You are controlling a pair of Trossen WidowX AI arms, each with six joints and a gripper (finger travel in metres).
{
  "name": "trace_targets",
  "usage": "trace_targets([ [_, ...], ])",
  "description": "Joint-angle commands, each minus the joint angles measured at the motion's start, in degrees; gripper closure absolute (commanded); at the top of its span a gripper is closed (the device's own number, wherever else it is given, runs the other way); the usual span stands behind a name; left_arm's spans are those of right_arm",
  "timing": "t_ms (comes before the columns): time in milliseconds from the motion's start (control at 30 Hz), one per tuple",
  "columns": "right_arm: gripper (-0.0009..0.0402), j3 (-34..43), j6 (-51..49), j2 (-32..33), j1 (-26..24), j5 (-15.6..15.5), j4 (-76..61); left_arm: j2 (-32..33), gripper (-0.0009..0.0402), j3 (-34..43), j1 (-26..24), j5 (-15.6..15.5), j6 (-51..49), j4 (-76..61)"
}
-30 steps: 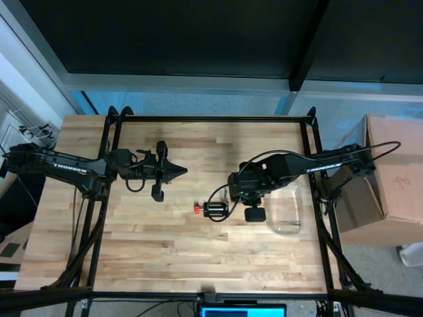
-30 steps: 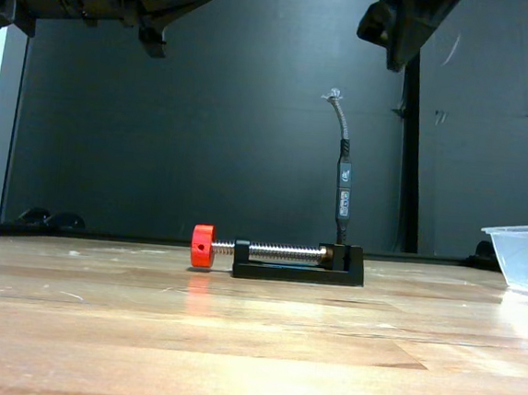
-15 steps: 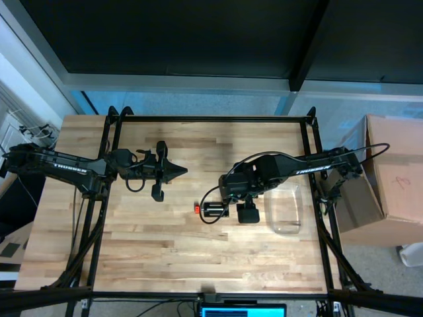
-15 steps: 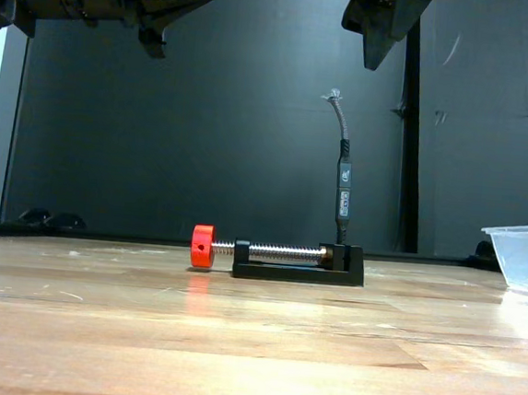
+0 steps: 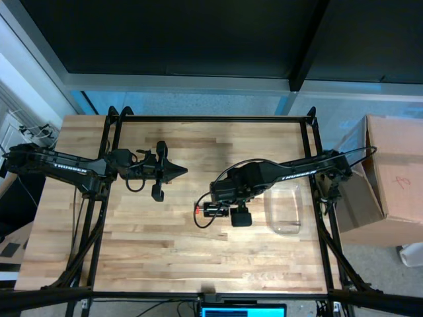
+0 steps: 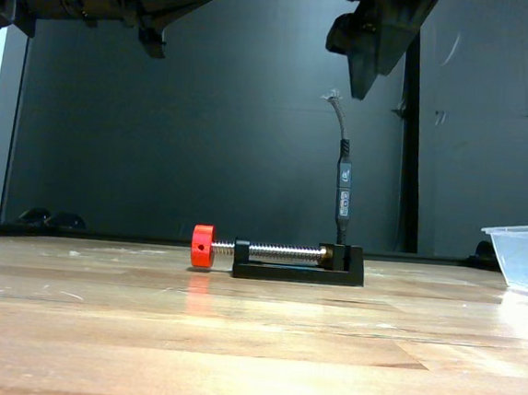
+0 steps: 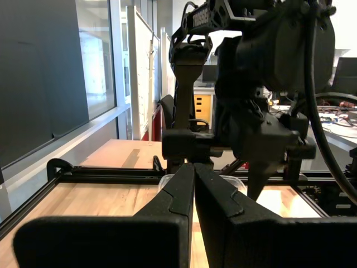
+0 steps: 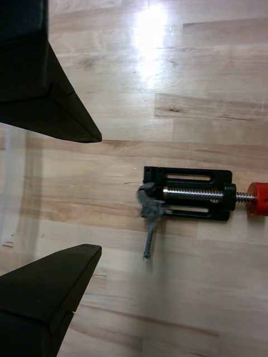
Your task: Remove the USB-C connector from the USB-C receptacle and place in the container
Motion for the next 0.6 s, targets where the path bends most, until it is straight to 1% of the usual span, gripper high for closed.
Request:
trace_targets([
  [33, 0.0139, -0.07, -0.76, 1.18, 0.04, -0.02, 0.44, 0.02, 0.0393, 0.00, 0.02, 0.00, 0.00, 0.02],
  [267, 0.0139, -1.46, -0.79, 2.58, 0.13, -0.02, 2.03, 0.02, 0.0393, 0.00, 0.02, 0.00, 0.00, 0.02],
  [600, 0.0142, -7.19, -0.83, 2.58, 0.15, -0.04, 8.35, 0.02, 0.0393, 0.00, 0.02, 0.00, 0.00, 0.02],
])
